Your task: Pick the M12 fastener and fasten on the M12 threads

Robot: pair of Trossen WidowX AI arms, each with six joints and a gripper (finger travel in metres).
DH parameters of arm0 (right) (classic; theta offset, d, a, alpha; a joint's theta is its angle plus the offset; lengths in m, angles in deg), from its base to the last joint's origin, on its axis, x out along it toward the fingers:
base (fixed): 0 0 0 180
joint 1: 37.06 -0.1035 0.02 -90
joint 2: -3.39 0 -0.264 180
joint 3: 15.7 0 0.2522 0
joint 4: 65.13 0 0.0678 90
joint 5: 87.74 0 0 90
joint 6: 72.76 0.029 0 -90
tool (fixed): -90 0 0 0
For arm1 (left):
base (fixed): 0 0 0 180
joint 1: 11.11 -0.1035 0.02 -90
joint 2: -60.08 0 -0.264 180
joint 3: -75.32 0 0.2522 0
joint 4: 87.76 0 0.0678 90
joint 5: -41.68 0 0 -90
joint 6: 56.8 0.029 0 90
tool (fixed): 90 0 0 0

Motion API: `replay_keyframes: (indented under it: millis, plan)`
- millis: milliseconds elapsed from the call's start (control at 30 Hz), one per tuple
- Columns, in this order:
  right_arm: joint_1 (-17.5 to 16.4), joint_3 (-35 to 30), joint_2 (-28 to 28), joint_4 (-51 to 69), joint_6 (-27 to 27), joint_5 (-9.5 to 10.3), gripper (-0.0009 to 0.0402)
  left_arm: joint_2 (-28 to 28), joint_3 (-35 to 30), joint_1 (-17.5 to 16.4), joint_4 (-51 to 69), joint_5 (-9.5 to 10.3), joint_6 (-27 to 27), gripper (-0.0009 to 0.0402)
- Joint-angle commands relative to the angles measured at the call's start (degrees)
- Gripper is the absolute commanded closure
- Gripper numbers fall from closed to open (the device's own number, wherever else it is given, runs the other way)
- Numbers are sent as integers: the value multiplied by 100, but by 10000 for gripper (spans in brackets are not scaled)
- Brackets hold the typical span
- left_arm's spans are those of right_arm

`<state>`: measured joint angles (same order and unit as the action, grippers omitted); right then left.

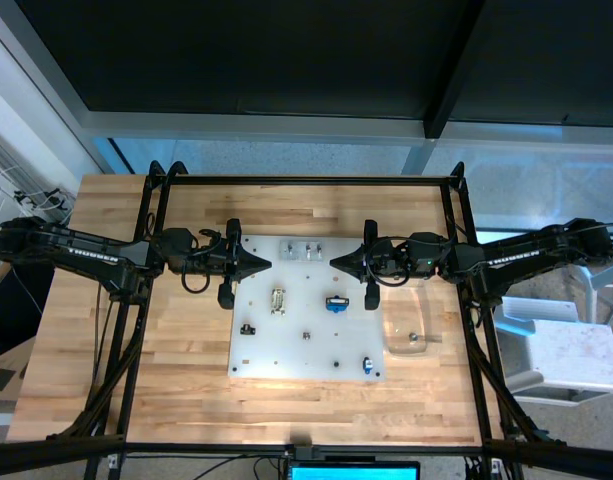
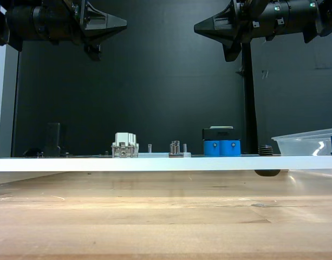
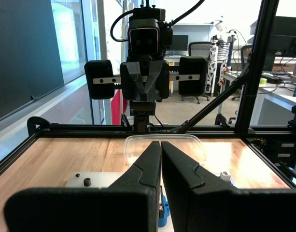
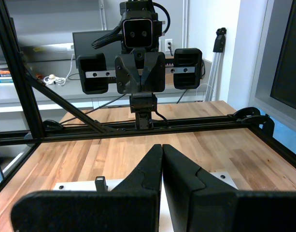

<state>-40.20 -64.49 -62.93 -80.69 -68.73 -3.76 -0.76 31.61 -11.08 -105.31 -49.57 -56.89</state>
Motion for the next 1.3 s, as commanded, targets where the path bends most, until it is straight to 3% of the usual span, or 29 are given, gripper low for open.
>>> replay_keyframes:
  millis: [33, 400, 500, 533, 867, 1300]
  plan:
    - [0, -4, 0, -55, -4, -44, 393, -2, 0, -4, -2, 0, 0, 393]
    - [0, -4, 0, -46, -9, -13, 393, -2, 0, -4, -2, 0, 0, 393]
    - [0, -26, 42, 70, -203, 505, 393, -2, 0, -4, 0, 0, 0, 393]
    - [-2, -81, 63, 229, -223, 568, 393, -2, 0, -4, -2, 0, 0, 393]
    - [-166, -1394, 103, 3910, -955, 566, 393, -2, 0, -4, -2, 0, 0, 393]
    - [-774, -2549, -170, 7136, -1139, 535, 393, -2, 0, -4, -2, 0, 0, 393]
